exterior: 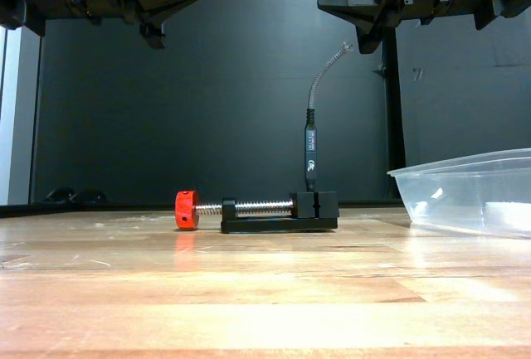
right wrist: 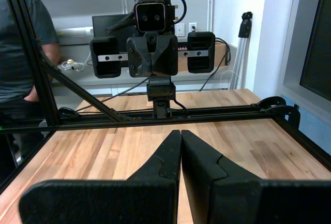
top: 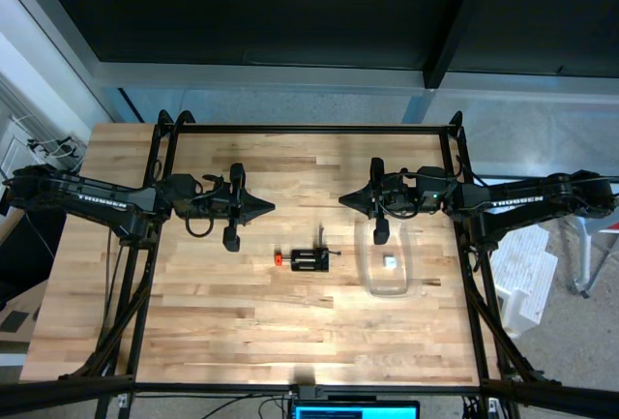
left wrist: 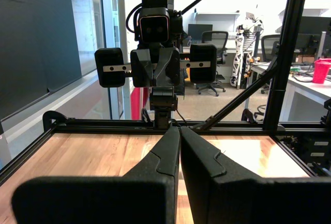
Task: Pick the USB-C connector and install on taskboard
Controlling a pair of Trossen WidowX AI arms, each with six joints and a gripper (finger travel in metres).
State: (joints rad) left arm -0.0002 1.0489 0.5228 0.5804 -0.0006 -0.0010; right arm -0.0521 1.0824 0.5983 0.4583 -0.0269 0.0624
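Plainly, both arms hang level above the tabletop [top: 193,293], tips turned toward each other across the middle. We read this as a parked pose that keeps the work area open.

The left end effector [top: 263,208] carries nothing. In its wrist view the two fingers [left wrist: 165,157] lie pressed together. The taskboard [top: 308,260] sits low on the wood at about five o'clock from it, well apart, with the orange knob [top: 278,259] at the board's nine o'clock end.

The connector [exterior: 309,156] stands upright at the board's three o'clock end. In the low view its foot meets the black block, and a frayed cable stub curls off toward one o'clock. We judge it already seated there, since nothing else props it up.

The right end effector [top: 346,201] is likewise pinched shut on nothing. The connector lies near its seven o'clock in the high view, and in the low view clearly beneath it with open air between.

At three o'clock from the board a clear tray [top: 387,293] rests on the wood, holding a small white block [top: 389,261].
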